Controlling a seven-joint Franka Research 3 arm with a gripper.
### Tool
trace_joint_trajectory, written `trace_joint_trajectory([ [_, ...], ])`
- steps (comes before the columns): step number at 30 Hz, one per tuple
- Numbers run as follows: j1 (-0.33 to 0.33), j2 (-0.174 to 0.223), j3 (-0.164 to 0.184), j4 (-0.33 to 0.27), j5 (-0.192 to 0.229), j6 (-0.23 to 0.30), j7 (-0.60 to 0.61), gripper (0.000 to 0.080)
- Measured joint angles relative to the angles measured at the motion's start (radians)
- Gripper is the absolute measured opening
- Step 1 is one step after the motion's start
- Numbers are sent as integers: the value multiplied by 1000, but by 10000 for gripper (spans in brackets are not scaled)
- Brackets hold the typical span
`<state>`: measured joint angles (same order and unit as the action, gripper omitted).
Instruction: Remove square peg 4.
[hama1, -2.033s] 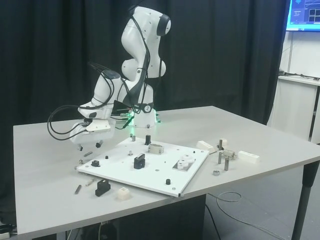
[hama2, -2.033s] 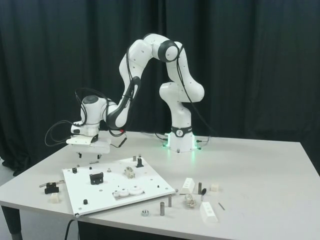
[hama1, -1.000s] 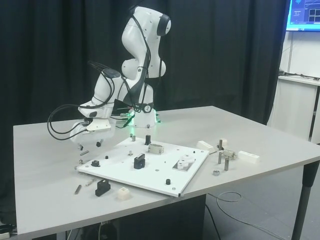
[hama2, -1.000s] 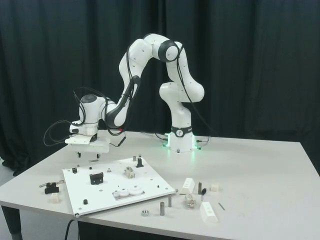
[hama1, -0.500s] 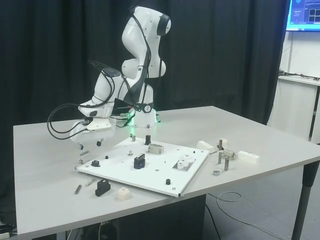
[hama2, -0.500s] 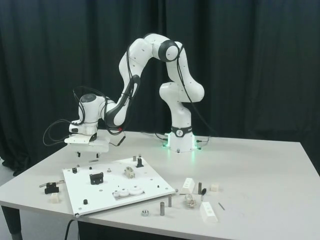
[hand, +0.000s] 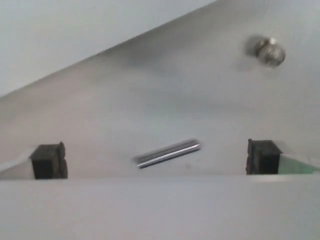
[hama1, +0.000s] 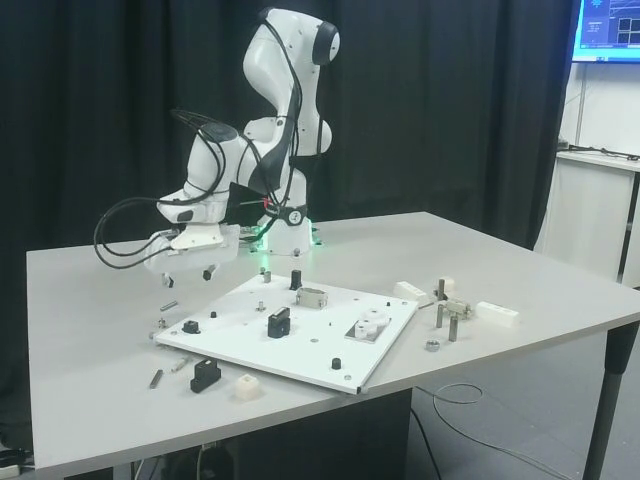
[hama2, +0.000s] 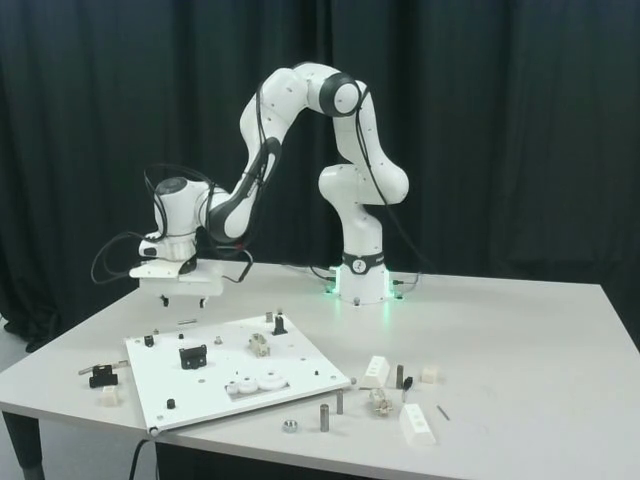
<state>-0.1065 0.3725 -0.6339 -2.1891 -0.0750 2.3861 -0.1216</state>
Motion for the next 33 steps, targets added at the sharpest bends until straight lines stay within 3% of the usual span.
trace_joint_trajectory([
  [18, 0, -71, -8, 4, 37, -177, 384, 800],
  [24, 0, -84, -14, 3, 107, -236, 501, 800],
  [33, 0, -89, -16, 3, 247, -323, 620, 800],
])
